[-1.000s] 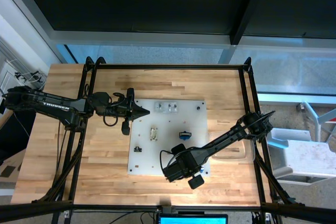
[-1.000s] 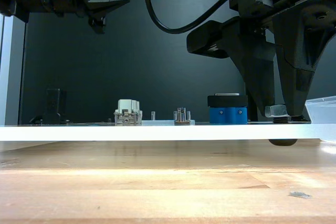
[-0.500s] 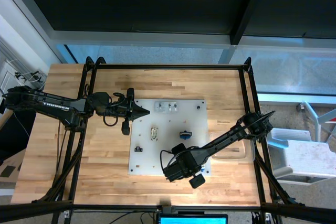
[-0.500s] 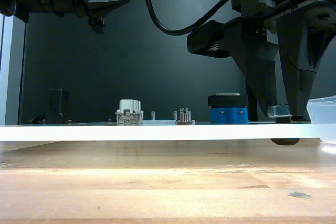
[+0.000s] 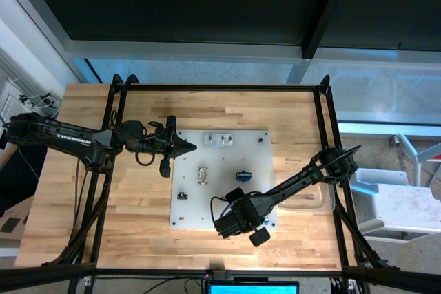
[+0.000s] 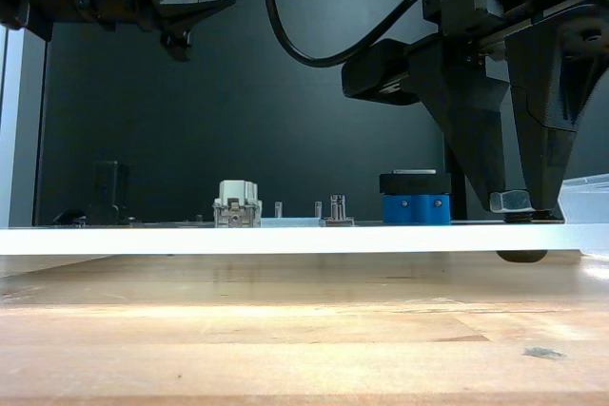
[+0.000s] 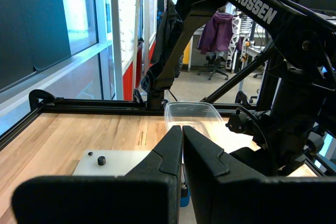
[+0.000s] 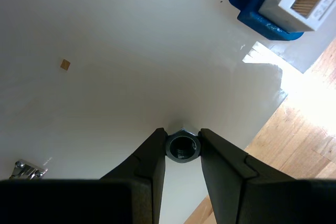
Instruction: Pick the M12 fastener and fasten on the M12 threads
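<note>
At the near right edge of the white board (image 5: pixel 200 204), the right end effector (image 8: pixel 181 136) points straight down, its two fingers (image 8: pixel 155 150) pressed against opposite sides of the M12 fastener (image 8: pixel 182 148), a small silver nut. From counter height the nut sits just above the board on a short dark stub, most likely the M12 threads (image 6: pixel 520 217), so it appears to rest on top of its stud rather than run down. Over the board's far left corner the left end effector (image 5: pixel 190 147) hangs high with its fingers together, holding nothing.

To do this step well, I would keep the nut level and centred over the stud and turn it with only light downward pressure, so the threads catch instead of crossing. I would let go only once it stands firm by itself.

A pale wooden counter (image 5: pixel 138 218) carries the board inside a black metal frame. A blue block (image 6: pixel 414 208) stands to the left of the nut, and a clear tray (image 7: pixel 194 113) lies off the board's right side. Behind are dark panels, windows and office chairs.
</note>
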